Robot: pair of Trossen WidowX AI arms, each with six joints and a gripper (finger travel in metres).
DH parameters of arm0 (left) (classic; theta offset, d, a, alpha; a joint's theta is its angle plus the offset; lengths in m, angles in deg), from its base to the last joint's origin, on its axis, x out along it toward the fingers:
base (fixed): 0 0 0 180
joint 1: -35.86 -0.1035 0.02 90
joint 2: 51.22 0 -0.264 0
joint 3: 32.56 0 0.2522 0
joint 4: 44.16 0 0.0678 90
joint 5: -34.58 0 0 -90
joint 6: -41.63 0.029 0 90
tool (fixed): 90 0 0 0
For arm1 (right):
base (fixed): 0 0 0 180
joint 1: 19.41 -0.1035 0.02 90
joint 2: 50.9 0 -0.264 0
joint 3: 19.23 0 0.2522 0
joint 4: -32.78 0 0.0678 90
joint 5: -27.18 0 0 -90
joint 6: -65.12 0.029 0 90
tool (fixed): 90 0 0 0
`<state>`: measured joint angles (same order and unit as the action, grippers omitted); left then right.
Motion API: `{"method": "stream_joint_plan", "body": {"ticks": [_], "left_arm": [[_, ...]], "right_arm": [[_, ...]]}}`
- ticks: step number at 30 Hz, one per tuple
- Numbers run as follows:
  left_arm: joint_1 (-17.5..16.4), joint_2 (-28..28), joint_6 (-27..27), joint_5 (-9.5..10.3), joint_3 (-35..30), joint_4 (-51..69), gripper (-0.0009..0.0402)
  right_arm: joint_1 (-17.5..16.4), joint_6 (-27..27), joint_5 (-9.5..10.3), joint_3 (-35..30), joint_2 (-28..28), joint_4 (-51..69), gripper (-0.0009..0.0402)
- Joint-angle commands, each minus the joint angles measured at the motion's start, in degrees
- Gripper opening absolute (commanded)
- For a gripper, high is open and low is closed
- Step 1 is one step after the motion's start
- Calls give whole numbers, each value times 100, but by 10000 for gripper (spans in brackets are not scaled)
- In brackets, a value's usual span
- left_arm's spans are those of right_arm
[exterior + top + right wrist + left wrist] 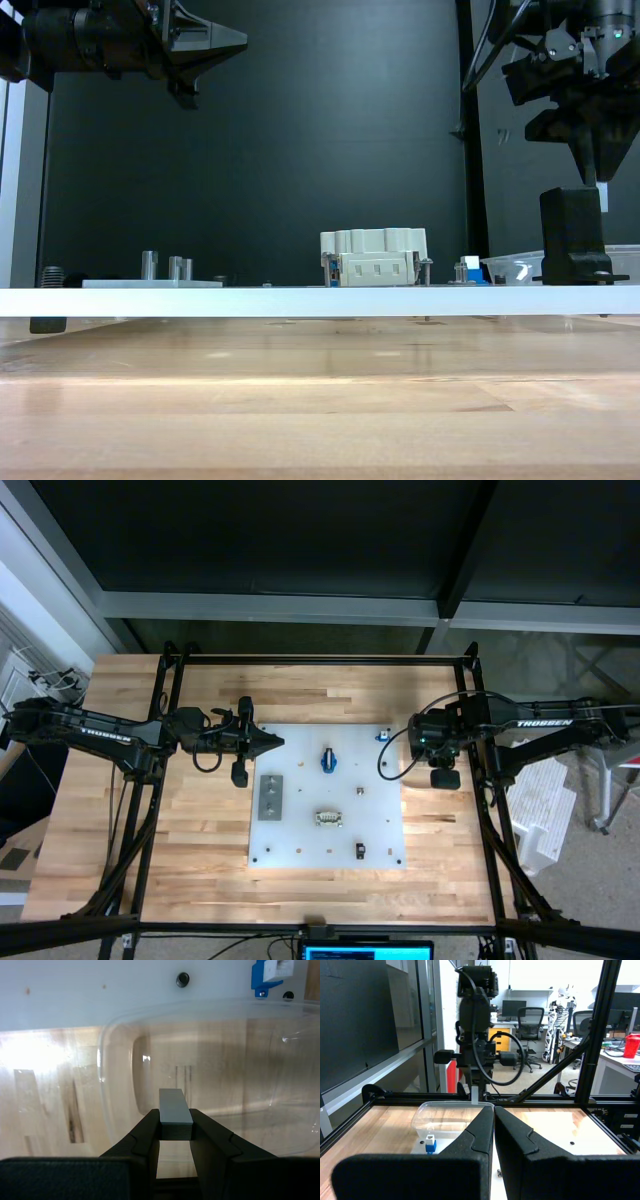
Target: Pick the 16mm bar and install on taskboard
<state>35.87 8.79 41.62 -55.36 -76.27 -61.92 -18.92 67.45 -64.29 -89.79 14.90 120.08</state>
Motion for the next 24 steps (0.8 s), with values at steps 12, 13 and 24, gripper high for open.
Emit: {"method": "stream_joint_plan", "body": {"ticks": [12,13,24], "left_arm": [[0,0,0,-2,0,0,0],[-2,0,0,-2,0,0,0],[0,0,0,-2,0,0,0]], "right_arm": [[-1486,1370,-44,-79,638,-361,9],[-1572,1486,-44,-79,697,-431,9],[-2417,2452,-52,-149,1187,-890,9]]}}
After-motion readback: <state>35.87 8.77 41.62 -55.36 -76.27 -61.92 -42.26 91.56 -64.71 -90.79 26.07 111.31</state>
